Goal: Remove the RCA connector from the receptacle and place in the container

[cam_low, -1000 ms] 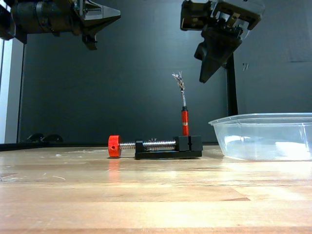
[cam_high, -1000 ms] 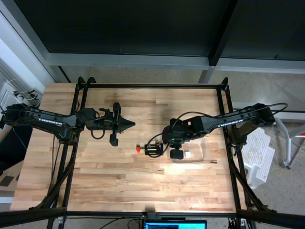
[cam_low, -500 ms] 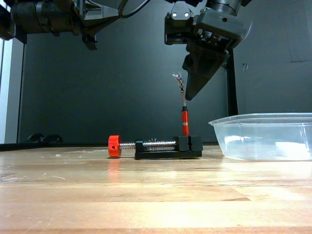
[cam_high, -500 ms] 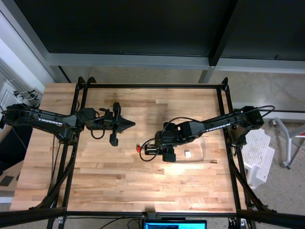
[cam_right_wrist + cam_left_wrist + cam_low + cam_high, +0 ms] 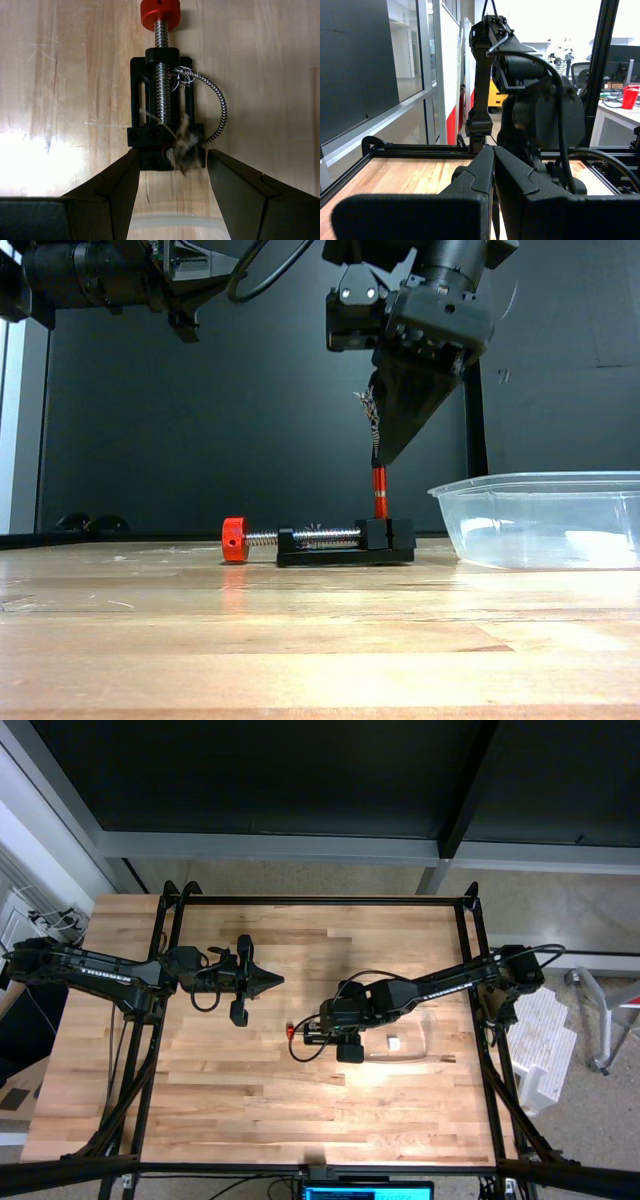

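In the high view the left claw point(image 5: 270, 981) hung over the wooden surface point(image 5: 200, 1100), well to the left and apart from everything. The right claw point(image 5: 332, 1030) hovered directly over the receptacle point(image 5: 308, 1033), whose red-orange knob point(image 5: 292, 1031) poked out to the left. The container point(image 5: 428, 1038) lay just to the right, with a small white chip point(image 5: 394, 1042) inside.

In the low view the RCA connector point(image 5: 379, 491) stood upright in the right-hand end of the receptacle, and a frayed braided wire point(image 5: 371, 415) rose from its red part. The right claw's tips reached down beside that wire, just above the red part; whether they touched it could not be told. The container sat near the receptacle, apart from it.

In the left wrist view the left claw's fingers point(image 5: 480, 172) were pressed together, holding nothing.

In the right wrist view the right claw was spread open. Its fingers point(image 5: 117, 182) stood on either side of the connector's blurred, frayed top.
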`<state>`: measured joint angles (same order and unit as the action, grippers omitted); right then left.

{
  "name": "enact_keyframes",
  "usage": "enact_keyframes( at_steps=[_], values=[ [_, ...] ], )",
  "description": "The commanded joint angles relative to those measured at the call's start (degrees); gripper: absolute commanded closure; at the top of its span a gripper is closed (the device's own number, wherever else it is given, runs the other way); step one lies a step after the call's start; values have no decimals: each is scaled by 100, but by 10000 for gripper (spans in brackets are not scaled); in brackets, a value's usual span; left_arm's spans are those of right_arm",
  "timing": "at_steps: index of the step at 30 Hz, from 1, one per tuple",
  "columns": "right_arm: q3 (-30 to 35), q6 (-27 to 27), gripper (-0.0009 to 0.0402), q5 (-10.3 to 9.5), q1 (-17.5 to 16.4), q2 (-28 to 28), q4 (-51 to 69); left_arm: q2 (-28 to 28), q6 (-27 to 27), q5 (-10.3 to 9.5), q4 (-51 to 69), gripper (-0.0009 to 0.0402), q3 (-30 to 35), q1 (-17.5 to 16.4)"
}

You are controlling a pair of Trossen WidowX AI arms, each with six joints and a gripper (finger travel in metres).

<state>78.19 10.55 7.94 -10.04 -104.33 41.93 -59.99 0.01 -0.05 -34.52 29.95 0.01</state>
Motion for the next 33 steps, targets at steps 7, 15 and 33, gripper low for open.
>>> enact_keyframes(
  at_steps=[7, 15, 33],
  values=[
    [-83, -31, 208, 0, 0, -26, -129, -2, 0, 2, -2, 393, 0, -2],
    [-136, -55, 209, 2, 2, -26, -208, -2, 0, 2, -2, 393, 0, -2],
    [-275, -70, 290, 2, 4, -26, -417, -2, 0, 2, -2, 393, 0, 0]
  ],
)
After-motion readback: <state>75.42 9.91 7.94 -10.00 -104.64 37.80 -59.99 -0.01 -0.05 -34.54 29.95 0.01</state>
